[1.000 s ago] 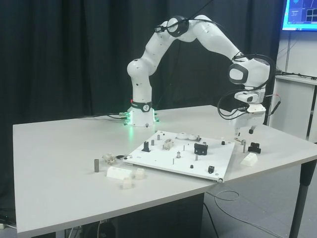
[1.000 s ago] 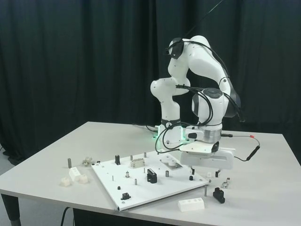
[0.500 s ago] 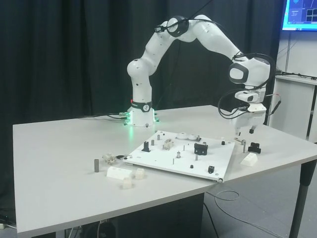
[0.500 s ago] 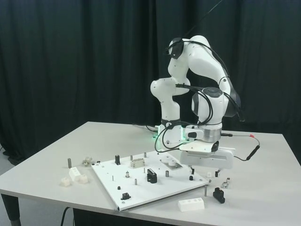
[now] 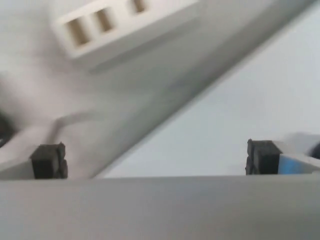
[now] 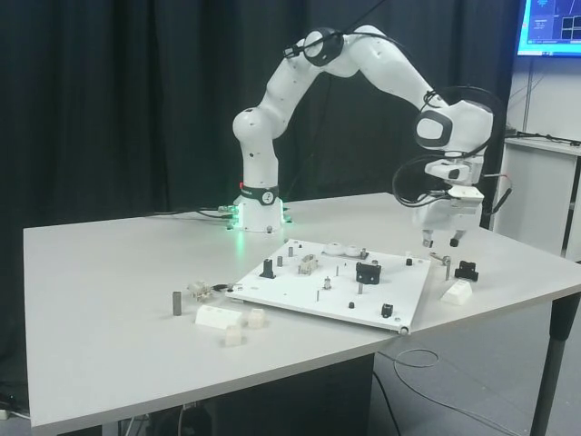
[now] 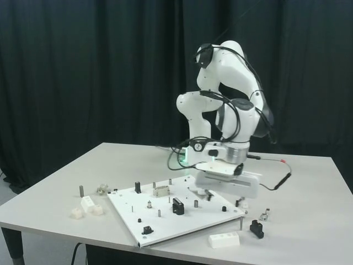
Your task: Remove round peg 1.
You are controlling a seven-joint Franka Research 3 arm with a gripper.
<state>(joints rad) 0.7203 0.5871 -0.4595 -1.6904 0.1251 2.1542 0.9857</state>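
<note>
A small grey round peg (image 6: 447,264) (image 7: 241,222) stands upright on the table just off the white board's (image 6: 300,292) (image 7: 182,225) edge. My gripper (image 6: 440,240) (image 7: 223,197) hangs above the board's corner, a little up and to the side of that peg, and does not touch it. The wrist view shows both black fingertips (image 5: 48,161) far apart with nothing between them, so the gripper (image 5: 155,159) is open. Several more short pegs (image 6: 323,289) stand in the board.
A white slotted block (image 6: 456,292) (image 7: 223,239) (image 5: 120,22) and a black clip (image 6: 467,270) (image 7: 256,228) lie on the table near the peg. A grey cylinder (image 6: 174,302) and white blocks (image 6: 218,316) lie beyond the board's other side. Black fixtures (image 6: 367,272) stand on the board.
The gripper has risen and swung away from above the standing peg toward the board. The peg and the other parts have not moved.
</note>
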